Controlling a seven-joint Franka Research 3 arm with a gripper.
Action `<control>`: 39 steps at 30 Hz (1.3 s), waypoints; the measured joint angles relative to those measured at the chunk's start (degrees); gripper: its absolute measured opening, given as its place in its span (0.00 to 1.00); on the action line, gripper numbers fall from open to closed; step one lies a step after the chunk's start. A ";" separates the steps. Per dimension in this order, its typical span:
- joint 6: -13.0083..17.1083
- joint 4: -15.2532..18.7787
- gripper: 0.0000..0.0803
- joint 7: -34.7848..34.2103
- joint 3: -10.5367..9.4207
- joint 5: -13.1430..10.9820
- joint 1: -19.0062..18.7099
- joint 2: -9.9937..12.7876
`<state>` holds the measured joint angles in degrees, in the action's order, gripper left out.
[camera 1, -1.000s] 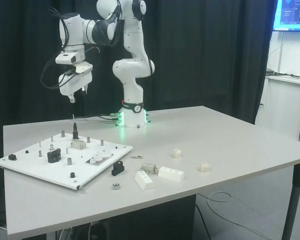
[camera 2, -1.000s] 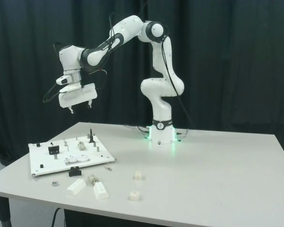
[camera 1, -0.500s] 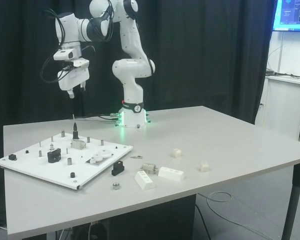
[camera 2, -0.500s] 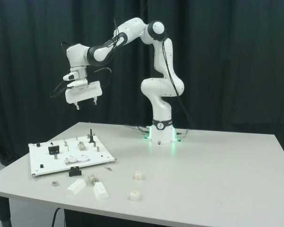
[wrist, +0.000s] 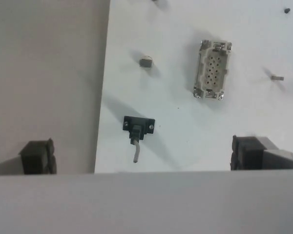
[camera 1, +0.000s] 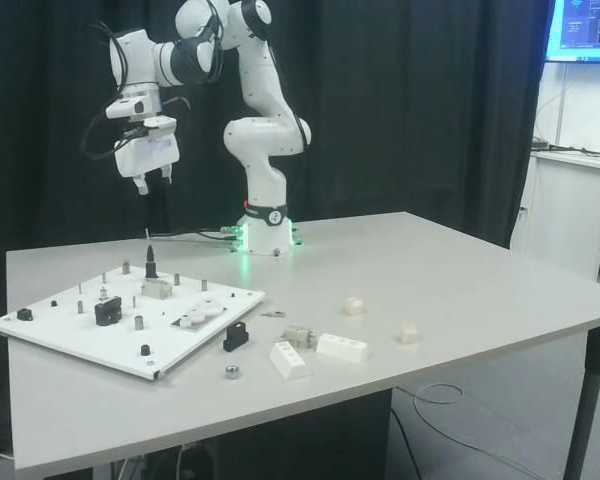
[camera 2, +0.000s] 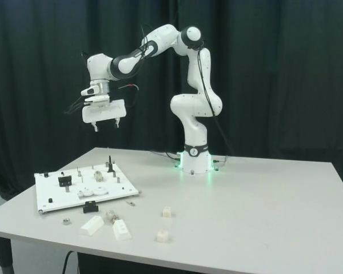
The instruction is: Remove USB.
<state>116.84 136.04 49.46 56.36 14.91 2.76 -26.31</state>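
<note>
Nearest the first room camera, low in the frame, a small nut (camera 1: 232,371) and two white blocks (camera 1: 288,359) lie on the grey table (camera 1: 460,270), with a black clip (camera 1: 236,336) just beside the board's edge. Left of centre sits the white board (camera 1: 70,335), carrying a black block (camera 1: 107,313) and a pale multi-pin connector (camera 1: 157,288). Close behind that connector the USB plug (camera 1: 150,262) stands upright in the board, its short cable stub pointing up. From my wrist it shows just below centre (wrist: 138,127), with the connector (wrist: 212,69) toward the upper right. My gripper (camera 1: 150,184) hangs in the upper left, well above the board, fingers spread apart and holding nothing. Farthest back is my white base (camera 1: 264,228) before the black curtain (camera 1: 410,100).
</note>
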 joint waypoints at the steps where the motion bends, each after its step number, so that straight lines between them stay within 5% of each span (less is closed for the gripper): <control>1: 0.45 0.31 1.00 0.10 -0.06 0.00 0.26 -0.01; 21: 6.09 4.73 1.00 2.00 0.12 0.53 3.85 1.23; 39: 11.60 6.69 1.00 5.29 3.08 -1.15 4.18 4.90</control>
<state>128.44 142.73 54.74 59.43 13.76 6.93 -21.41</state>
